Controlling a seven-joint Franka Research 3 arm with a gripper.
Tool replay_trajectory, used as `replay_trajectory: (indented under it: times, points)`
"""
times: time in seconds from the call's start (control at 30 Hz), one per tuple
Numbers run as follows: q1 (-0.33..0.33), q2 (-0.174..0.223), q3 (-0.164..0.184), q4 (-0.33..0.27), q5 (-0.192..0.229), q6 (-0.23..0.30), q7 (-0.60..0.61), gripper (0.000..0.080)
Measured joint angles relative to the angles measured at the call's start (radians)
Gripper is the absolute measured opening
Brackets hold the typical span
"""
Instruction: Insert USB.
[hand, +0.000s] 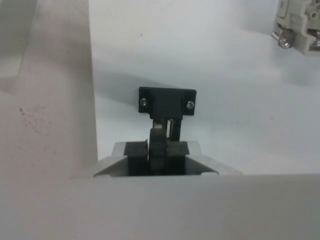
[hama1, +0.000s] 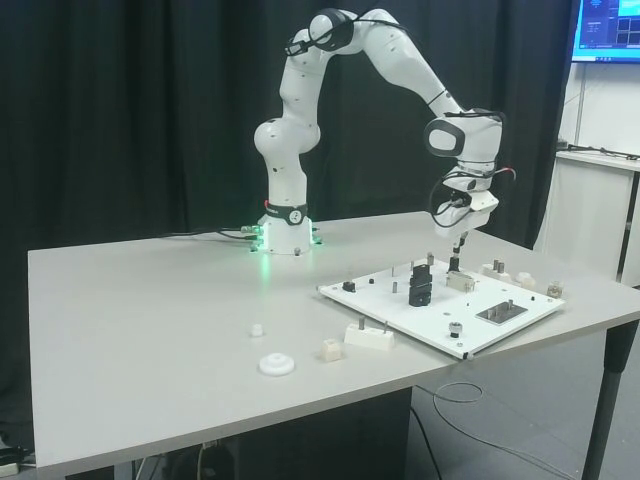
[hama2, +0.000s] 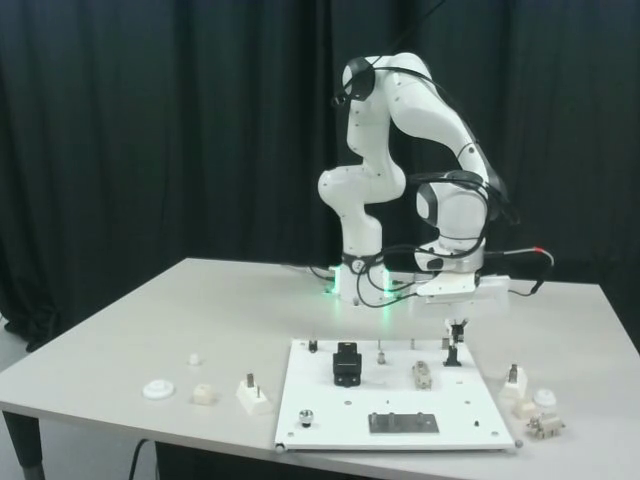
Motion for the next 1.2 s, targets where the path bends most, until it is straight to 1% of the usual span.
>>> replay_trajectory:
  times: [0.3,0.63,1.2]
  points:
    - [0.001,0.0,-0.002,0.0,-0.005,0.0,0.0,0.007]
    - [-0.004,-0.001,-0.01,-0.001,-0.032,0.0,0.0,0.007]
    - [-0.005,-0.004,-0.012,-0.001,-0.031,-0.01,0.002,0.007]
